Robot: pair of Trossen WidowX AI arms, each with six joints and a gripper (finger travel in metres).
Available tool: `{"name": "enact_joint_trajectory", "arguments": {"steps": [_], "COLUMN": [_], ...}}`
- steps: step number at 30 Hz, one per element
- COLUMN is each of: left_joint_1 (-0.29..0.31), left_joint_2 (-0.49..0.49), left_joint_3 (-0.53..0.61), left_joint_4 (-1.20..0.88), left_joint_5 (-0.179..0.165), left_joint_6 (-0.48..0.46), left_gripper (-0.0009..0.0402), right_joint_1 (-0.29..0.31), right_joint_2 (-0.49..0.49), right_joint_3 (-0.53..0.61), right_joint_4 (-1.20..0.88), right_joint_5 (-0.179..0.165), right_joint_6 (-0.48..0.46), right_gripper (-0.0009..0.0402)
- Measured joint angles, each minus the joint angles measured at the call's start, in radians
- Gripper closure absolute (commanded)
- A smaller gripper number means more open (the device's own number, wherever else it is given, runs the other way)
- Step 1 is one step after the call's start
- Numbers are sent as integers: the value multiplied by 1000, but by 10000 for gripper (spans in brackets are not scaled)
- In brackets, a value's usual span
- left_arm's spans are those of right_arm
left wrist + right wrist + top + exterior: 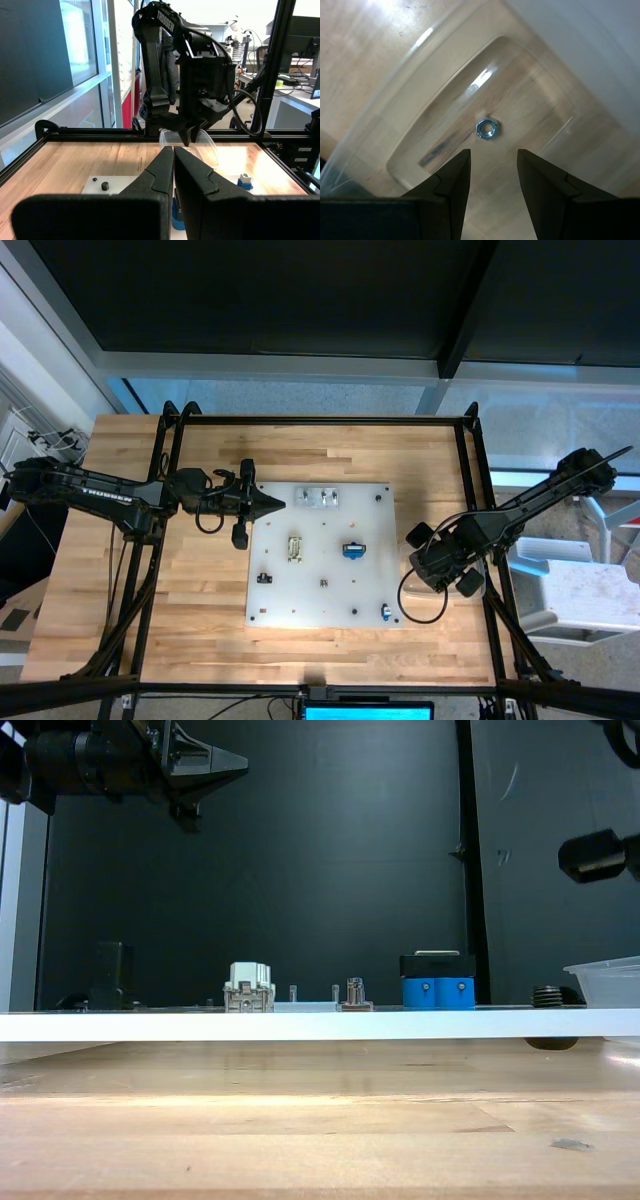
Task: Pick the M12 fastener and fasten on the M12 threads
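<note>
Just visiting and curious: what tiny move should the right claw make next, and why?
Probably lower straight down: the right gripper hangs open above the silver nut in the clear tray. The stud is bare. The left gripper is parked shut over the board's left edge.

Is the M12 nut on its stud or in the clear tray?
The nut lies in the clear tray, under the open right claw; the stud is bare. The shut left claw hangs over the board's left edge.
</note>
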Motion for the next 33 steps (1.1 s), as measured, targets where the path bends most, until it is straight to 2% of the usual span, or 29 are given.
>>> {"name": "enact_joint_trajectory", "arguments": {"steps": [11, 26, 29, 33], "left_joint_1": [0, 0, 0, 0], "left_joint_2": [0, 0, 0, 0], "left_joint_3": [0, 0, 0, 0], "left_joint_4": [0, 0, 0, 0], "left_joint_5": [0, 0, 0, 0], "left_joint_6": [0, 0, 0, 0], "left_gripper": [393, 393, 393, 393], "right_joint_1": [13, 21, 22, 23], "right_joint_2": [44, 94, 95, 95], "right_joint_3": [-69, -82, -99, -114], "right_joint_4": [100, 143, 171, 184], "right_joint_5": [3, 4, 22, 24], "right_joint_6": [-24, -58, -64, -74], "right_gripper": [258, 258, 258, 258]}}
